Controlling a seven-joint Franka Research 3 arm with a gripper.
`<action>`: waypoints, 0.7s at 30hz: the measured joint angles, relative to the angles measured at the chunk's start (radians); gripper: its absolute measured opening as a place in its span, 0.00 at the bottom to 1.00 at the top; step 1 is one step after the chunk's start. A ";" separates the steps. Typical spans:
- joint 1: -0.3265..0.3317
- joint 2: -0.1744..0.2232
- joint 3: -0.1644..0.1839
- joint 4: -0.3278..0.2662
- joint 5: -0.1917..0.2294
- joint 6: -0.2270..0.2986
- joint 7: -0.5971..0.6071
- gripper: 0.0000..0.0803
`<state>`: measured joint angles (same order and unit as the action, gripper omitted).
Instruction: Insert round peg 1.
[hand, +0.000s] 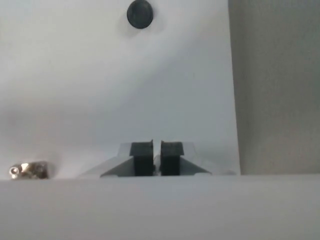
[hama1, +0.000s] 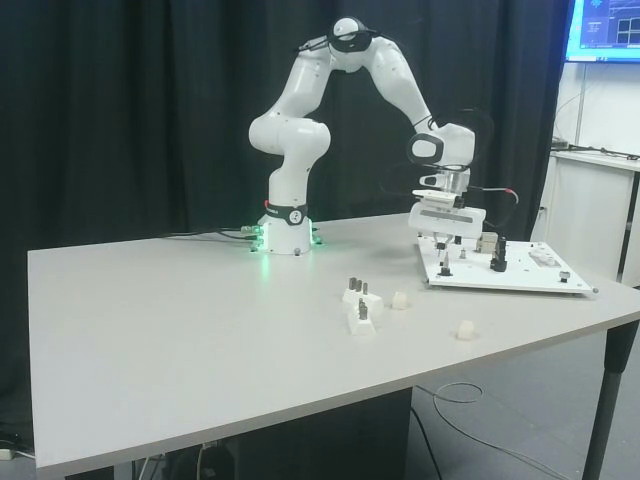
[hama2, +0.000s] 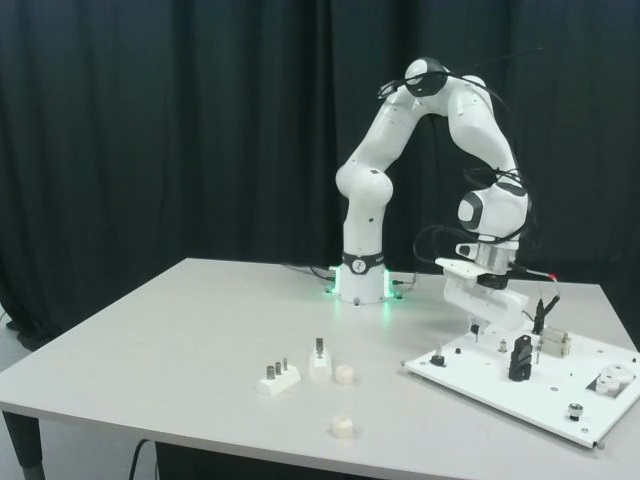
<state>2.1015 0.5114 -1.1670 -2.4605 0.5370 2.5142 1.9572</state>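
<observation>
Hovering over the white board (hama1: 520, 275), my pincer (hand: 156, 159) sits nearly closed, holding nothing I can see; pegs stand in holders (hama1: 361, 306) mid-counter (hama1: 180, 330), well apart.

Grey table (hama1: 180, 330) with white board (hama1: 520, 278), blocks (hama1: 362, 308)

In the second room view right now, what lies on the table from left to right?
White block holding two pegs → white block holding one peg → white robot base with green lights → gripper → black upright fixture
</observation>
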 joint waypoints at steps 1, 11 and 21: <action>0.000 0.001 0.000 0.000 0.002 0.000 0.000 0.03; 0.002 0.001 -0.001 0.001 0.003 -0.001 -0.047 0.03; 0.002 0.001 -0.020 0.009 0.002 -0.023 -0.073 0.06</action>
<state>2.1036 0.5124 -1.1866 -2.4520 0.5391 2.4915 1.8842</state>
